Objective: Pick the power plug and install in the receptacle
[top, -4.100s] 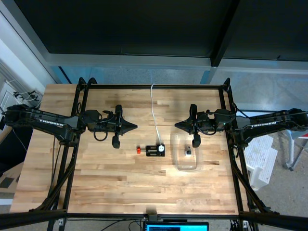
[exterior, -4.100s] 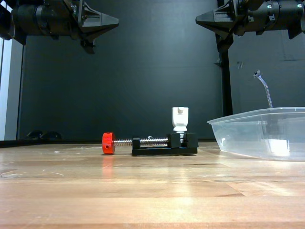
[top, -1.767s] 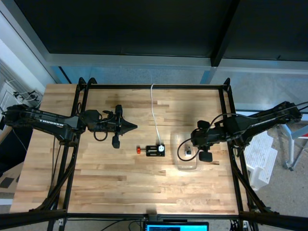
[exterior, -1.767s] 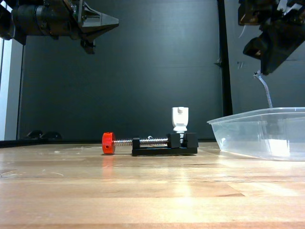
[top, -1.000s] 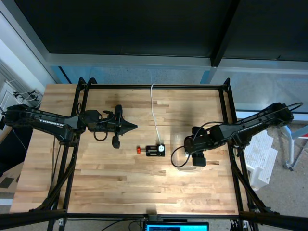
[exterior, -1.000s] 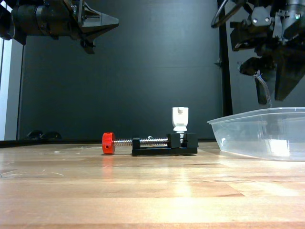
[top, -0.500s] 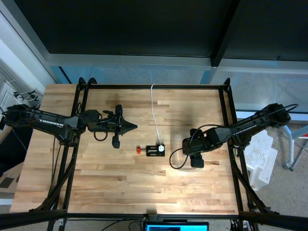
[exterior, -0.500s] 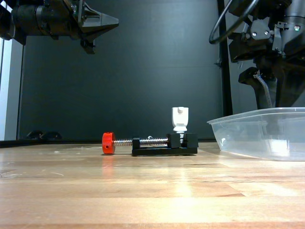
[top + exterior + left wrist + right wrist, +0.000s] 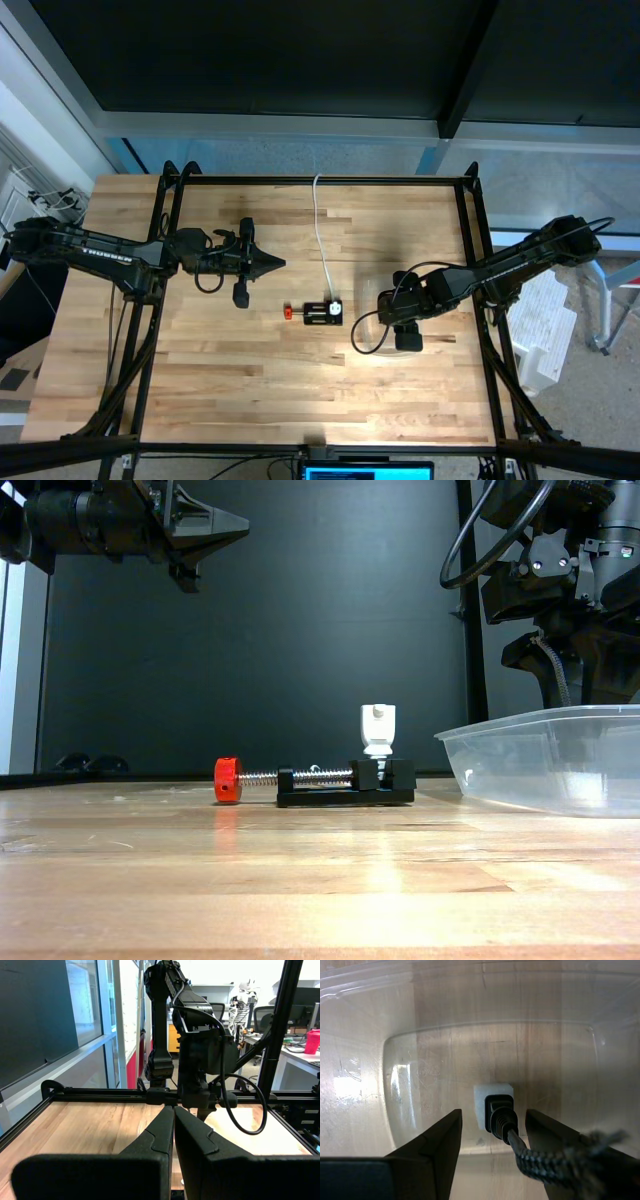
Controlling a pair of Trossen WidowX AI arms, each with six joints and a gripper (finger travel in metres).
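the right arm's black two-fingered gripper (image 9: 493, 1113) hangs nose-down in a clear, shallow plastic tray (image 9: 395, 1060) on the right half of a pale wooden table (image 9: 200, 370). its claw is released: the two dark fingers (image 9: 437, 1142) stand spread, one to each side of the tiny dark grey-black blocky power plug (image 9: 499, 1112), with a gap showing on both sides and neither pad touching it. the plug sits on the tray floor, set against a small white square block (image 9: 485, 1097), and a grey braided cord (image 9: 535, 1157) runs from its back end toward the camera.

just beside the tray, nearer the table's middle, the small white-faced receptacle (image 9: 377, 727) stands upright in a little black clamp fixture (image 9: 345, 783), its socket unfilled. a red knob (image 9: 227, 780) sits on the end of the fixture's screw, on the side away from the tray. a thin white cable (image 9: 322, 230) leads from the fixture to the table's far edge.

the left arm's black gripper (image 9: 270, 263) is parked high over the left half of the table, level and pointing inward, well apart from fixture and tray. its claw is clenched on nothing, the two fingers pressed flat together.
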